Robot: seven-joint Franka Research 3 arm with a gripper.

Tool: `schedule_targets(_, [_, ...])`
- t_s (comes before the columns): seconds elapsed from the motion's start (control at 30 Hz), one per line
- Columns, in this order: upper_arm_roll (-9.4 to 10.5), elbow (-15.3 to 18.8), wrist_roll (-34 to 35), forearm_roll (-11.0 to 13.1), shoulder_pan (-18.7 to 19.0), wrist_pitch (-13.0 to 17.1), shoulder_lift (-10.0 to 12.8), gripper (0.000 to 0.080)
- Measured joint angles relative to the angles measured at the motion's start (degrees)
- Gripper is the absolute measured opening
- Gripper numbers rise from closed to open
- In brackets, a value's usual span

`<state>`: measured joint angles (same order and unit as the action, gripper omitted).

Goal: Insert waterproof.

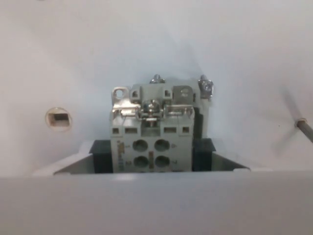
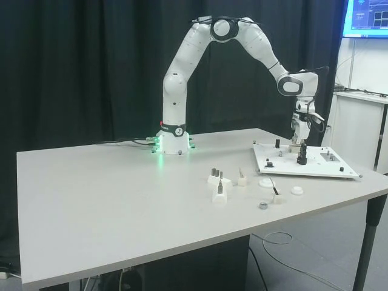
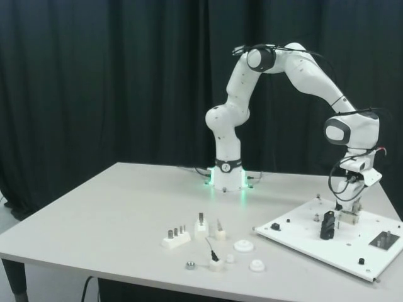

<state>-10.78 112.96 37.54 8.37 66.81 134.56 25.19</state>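
The waterproof connector (image 1: 151, 127) is a grey block with several round sockets and a metal clamp on top. It sits between the black fingers (image 1: 102, 155) of my gripper (image 1: 152, 155), which is shut on it. In the room views the gripper (image 2: 298, 140) (image 3: 349, 207) points straight down over the white board (image 2: 315, 168) (image 3: 296, 234). There the connector (image 3: 348, 219) hangs just above or on the board's surface; I cannot tell which. A white ledge hides the connector's lower end in the wrist view.
A black fixture (image 2: 301, 156) (image 3: 327, 225) stands on the board right beside the gripper. The board has a small hole (image 1: 58, 118), and a thin cable (image 1: 304, 127) crosses it. White holders with pins (image 2: 217, 182) (image 3: 176, 238) lie on the grey table.
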Motion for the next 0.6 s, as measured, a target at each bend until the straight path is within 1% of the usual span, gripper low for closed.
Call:
schedule_targets(0.23, [-1.13, 0.13, 0.04, 0.18, 0.60, -0.07, 0.16, 0.0317])
schedule_targets(0.6, [-1.45, 0.45, 0.00, 0.30, 0.65, -0.12, 0.20, 0.0317])
